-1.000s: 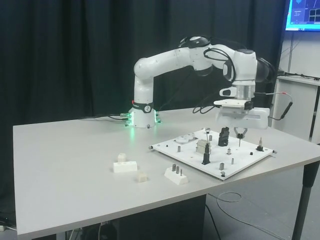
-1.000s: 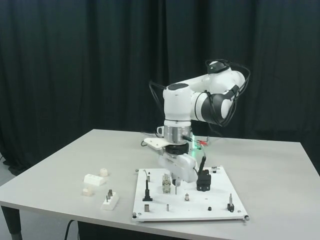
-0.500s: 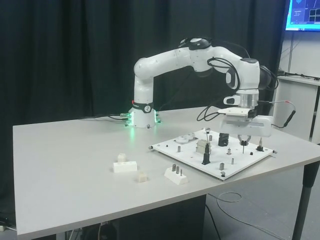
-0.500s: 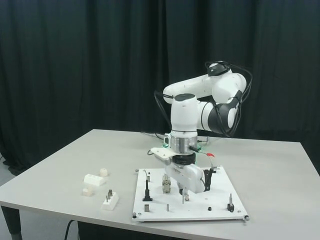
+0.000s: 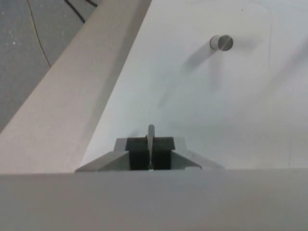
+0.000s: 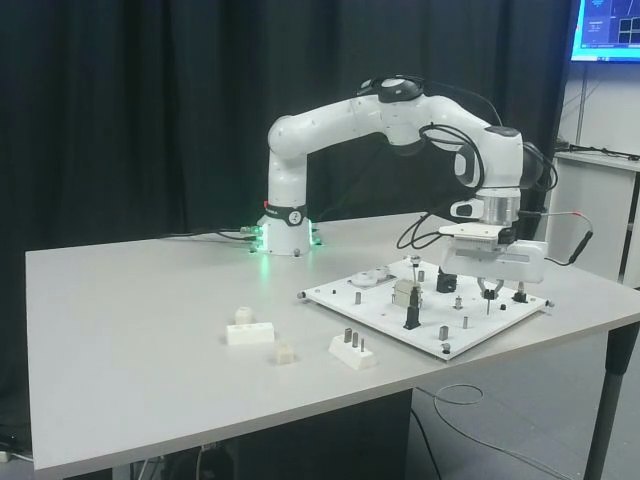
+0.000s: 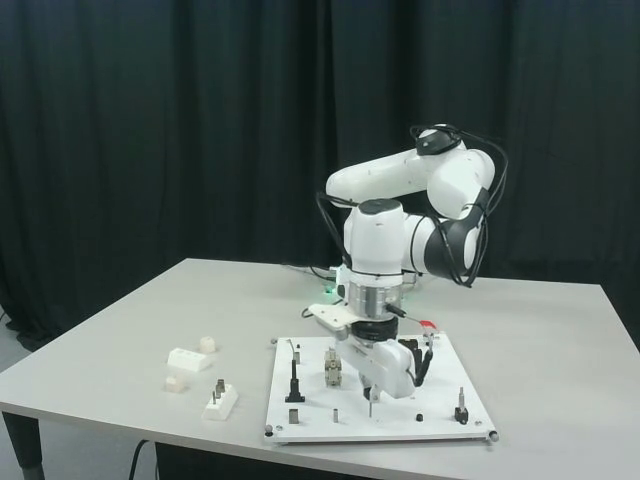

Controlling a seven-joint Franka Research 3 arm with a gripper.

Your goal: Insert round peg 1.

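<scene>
My gripper (image 6: 487, 291) hangs low over the white peg board (image 6: 380, 305), near the board's edge on the side away from the arm's base. It is shut on a thin grey round peg (image 5: 151, 134), held upright with its tip pointing down at the board. The wrist view has the peg clamped between the two black pads (image 5: 138, 153). In the second room view the gripper (image 7: 370, 392) holds the peg (image 7: 370, 406) just above the board (image 7: 310, 418). A short grey stud (image 5: 221, 42) stands on the board a little ahead. I cannot see a hole under the peg's tip.
Several black and grey fixtures stand on the board, such as a black post (image 6: 411, 318) and a black block (image 6: 446, 280). White blocks (image 6: 249, 332) and a peg holder (image 6: 353, 350) lie on the grey table (image 6: 140, 300). The table's edge (image 5: 62, 120) runs beside the board.
The arm has swung the held peg across the board toward its outer edge and lowered it closer to the board. The grip on the peg is unchanged.
</scene>
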